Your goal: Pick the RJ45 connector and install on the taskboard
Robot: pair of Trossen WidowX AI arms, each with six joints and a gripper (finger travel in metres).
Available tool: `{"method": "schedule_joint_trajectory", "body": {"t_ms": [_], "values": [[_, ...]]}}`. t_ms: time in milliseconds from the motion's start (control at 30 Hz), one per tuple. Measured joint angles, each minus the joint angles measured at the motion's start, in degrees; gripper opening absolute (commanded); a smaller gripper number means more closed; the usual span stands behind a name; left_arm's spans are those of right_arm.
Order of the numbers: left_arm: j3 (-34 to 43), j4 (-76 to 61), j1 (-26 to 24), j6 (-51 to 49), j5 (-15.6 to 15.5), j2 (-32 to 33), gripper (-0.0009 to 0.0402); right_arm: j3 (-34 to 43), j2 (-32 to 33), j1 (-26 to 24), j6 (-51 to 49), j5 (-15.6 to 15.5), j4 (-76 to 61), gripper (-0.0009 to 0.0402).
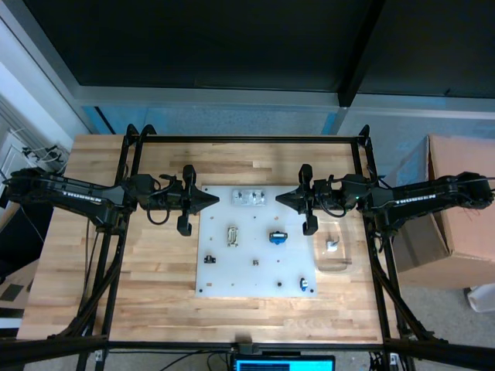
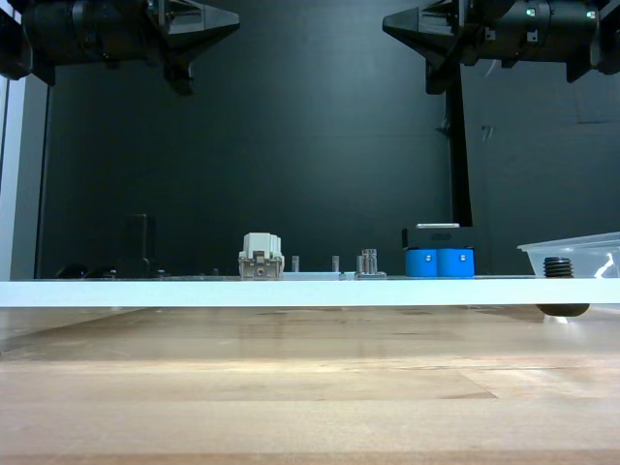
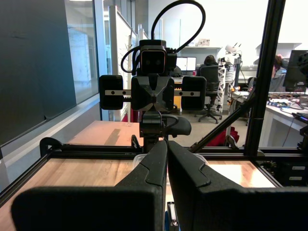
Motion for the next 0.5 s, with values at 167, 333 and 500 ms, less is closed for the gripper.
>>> {"method": "schedule_joint_trajectory", "body": {"t_ms": [167, 333, 500], "values": [[0.0, -0.1, 0.0, 0.0, 0.0, 0.0, 0.0001, -0.1, 0.0, 0.0, 0.0, 0.0, -3.0, 0.0000], [0.0, -0.2, 0.0, 0.0, 0.0, 0.0, 0.0001, -0.1, 0.0, 0.0, 0.0, 0.0, -2.8, 0.0000], [0.0, -0.2, 0.0, 0.0, 0.0, 0.0, 0.0001, -0.1, 0.0, 0.0, 0.8, 0.0, -3.3, 0.0000]]}}
